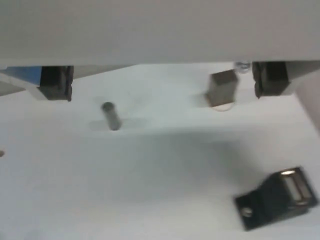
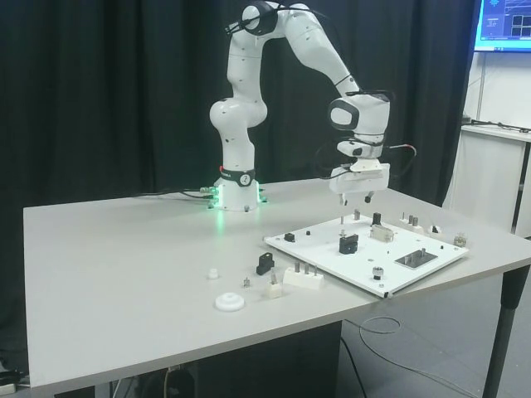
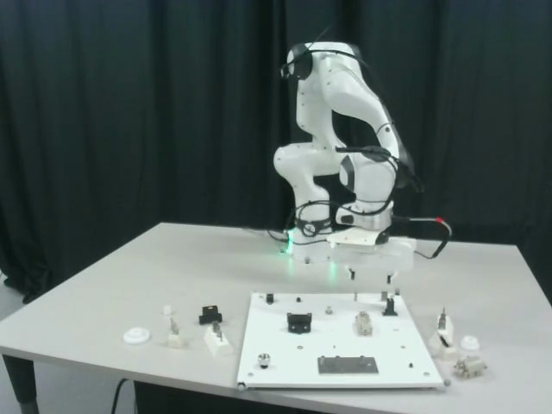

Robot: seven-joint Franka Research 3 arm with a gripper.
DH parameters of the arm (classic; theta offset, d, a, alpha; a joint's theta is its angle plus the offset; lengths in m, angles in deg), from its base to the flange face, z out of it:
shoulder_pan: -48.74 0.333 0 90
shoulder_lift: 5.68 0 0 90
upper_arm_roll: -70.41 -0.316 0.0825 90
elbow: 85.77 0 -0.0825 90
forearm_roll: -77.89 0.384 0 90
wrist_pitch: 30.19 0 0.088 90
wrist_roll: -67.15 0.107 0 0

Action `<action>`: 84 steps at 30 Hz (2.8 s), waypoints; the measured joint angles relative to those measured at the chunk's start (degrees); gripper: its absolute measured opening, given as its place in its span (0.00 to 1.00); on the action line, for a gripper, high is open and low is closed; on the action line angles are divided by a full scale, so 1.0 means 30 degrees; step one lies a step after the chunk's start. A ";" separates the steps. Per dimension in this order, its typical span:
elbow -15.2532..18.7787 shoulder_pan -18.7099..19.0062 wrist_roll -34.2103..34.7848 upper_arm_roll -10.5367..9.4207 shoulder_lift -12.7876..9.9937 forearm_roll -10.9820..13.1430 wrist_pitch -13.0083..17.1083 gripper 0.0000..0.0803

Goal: Pick round peg 1.

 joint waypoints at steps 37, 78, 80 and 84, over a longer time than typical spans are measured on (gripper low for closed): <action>-0.2708 0.1221 0.6402 -0.3558 -0.2617 -0.0066 0.3089 1.00; -0.6233 0.1677 0.6944 -0.3194 -0.6414 -0.1097 0.2385 1.00; -0.6245 0.1716 0.6960 -0.3174 -0.6470 -0.1143 0.2371 1.00; -0.6279 0.1772 0.6975 -0.3131 -0.6600 -0.1197 0.2371 1.00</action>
